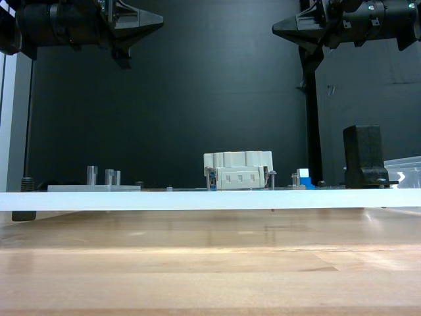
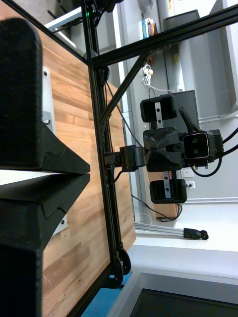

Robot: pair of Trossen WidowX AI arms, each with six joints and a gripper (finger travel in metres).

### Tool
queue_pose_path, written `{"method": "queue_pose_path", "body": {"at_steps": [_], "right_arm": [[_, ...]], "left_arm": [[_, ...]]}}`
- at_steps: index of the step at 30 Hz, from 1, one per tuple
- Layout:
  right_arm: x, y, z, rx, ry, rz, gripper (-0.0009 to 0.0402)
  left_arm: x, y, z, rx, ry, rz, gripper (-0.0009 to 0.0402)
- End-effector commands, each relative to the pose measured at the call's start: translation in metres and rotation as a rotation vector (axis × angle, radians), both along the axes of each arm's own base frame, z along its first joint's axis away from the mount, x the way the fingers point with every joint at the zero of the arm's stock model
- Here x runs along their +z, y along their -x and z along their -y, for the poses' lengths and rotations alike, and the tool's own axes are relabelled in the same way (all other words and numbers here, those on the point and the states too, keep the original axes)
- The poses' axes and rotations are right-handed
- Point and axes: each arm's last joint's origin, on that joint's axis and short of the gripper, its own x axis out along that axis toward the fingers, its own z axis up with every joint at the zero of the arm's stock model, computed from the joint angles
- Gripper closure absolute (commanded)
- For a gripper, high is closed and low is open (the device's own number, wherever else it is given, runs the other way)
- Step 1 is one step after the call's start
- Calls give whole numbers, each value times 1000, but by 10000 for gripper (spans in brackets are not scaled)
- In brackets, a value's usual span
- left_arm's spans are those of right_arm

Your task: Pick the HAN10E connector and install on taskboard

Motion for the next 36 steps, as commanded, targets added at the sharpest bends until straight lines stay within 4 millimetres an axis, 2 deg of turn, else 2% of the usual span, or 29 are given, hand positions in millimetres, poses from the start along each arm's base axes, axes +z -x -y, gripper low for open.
{"method": "queue_pose_path", "body": {"at_steps": [1, 16, 25, 36], "right_arm": [[2, 0, 0, 1, 8, 22, 393], [1, 0, 0, 0, -22, -13, 393], [4, 4, 0, -33, -31, -334, 393], [15, 24, -7, -25, -104, -682, 394]], "left_arm": [[0, 0, 0, 0, 0, 0, 392], [0, 0, 0, 0, 0, 0, 392], [0, 0, 0, 0, 0, 0, 392], [0, 0, 0, 0, 0, 0, 392]]}}
